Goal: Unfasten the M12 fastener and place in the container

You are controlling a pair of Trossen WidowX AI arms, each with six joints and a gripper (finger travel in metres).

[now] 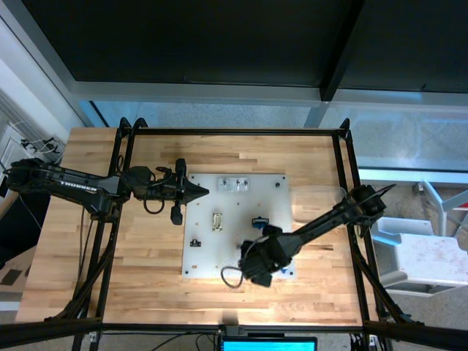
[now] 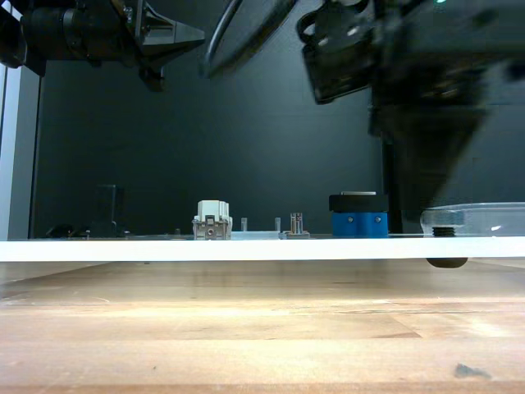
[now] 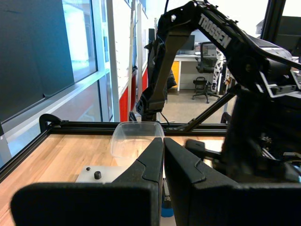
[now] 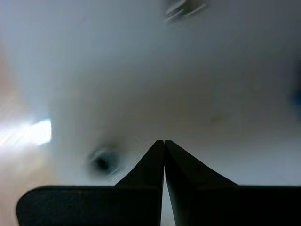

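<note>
The M12 fastener shows in no view. In the low view the black ribbed stud [image 2: 447,232] stands with its ribs bare, in front of the clear container [image 2: 484,215]. From above, the container [image 1: 318,203] sits just off the board's right edge, and I cannot tell whether anything lies in it. My right gripper [image 1: 248,270] hangs over the near part of the white board [image 1: 219,248], pointing down. Its fingertips [image 4: 163,142] are pressed together with nothing visible between them. My left gripper [image 1: 199,192] is shut and hovers high at the board's far left edge.
A blue connector [image 2: 358,217], a grey-white socket [image 2: 212,222] and a small silver post [image 2: 295,223] stand on the board. A black post [image 3: 97,174] sits at its far right corner. A black frame rail [image 1: 234,132] edges the wooden table.
</note>
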